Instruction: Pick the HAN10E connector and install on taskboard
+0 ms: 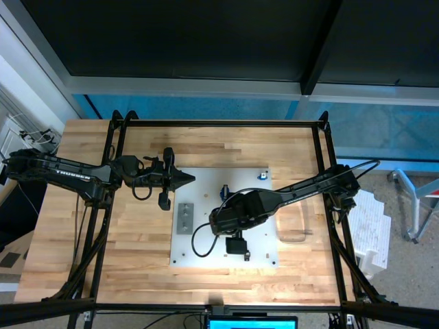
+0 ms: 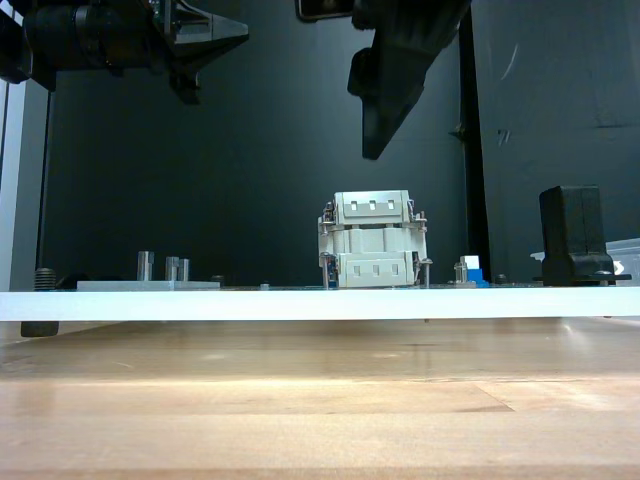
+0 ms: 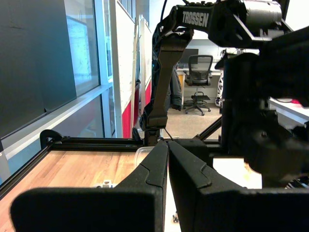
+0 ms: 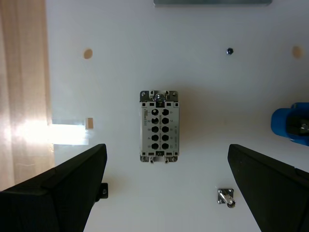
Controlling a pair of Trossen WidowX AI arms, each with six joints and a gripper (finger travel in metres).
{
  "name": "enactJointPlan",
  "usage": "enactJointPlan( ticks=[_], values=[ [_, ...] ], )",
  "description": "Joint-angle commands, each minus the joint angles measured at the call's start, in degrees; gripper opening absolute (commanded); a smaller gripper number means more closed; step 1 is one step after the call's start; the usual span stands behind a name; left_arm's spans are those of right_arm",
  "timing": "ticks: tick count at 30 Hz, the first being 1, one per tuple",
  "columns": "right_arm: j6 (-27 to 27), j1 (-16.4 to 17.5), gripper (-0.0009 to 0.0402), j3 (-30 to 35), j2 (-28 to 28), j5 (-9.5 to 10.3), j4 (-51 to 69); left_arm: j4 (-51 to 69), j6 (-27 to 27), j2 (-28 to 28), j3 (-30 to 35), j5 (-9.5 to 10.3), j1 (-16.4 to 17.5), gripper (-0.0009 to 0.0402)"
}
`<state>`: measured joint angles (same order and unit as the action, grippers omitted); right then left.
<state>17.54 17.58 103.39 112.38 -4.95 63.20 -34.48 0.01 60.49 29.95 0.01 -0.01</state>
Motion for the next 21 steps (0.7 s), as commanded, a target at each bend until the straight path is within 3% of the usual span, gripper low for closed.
enactJointPlan(
  ticks=[1,4,10,15,21],
  values=[
    [-0.31,-0.63,0.0353,-0.87,-2.67,-0.2,-0.11,0.0,0.0,0.0,0.0,0.0,0.0,0.0001],
    [-1.09,-1.77,0.0353,-3.65,-6.43,-1.62,-1.07,-0.02,0.0,0.0,0.0,0.0,0.0,0.0001],
    [-5.7,-5.2,0.0352,-12.57,-15.82,-2.14,-5.95,-0.02,0.0,0.0,0.0,0.0,0.0,0.0001],
    [-8.15,-8.26,0.0342,-19.52,-23.43,-2.12,-11.43,0.0,0.0,0.0,0.0,0.0,0.0,0.0001],
    [-12.33,-12.22,0.0302,-28.15,-32.72,-1.22,-20.37,0.0,0.0,0.0,0.0,0.0,0.0,0.0001]
  ],
)
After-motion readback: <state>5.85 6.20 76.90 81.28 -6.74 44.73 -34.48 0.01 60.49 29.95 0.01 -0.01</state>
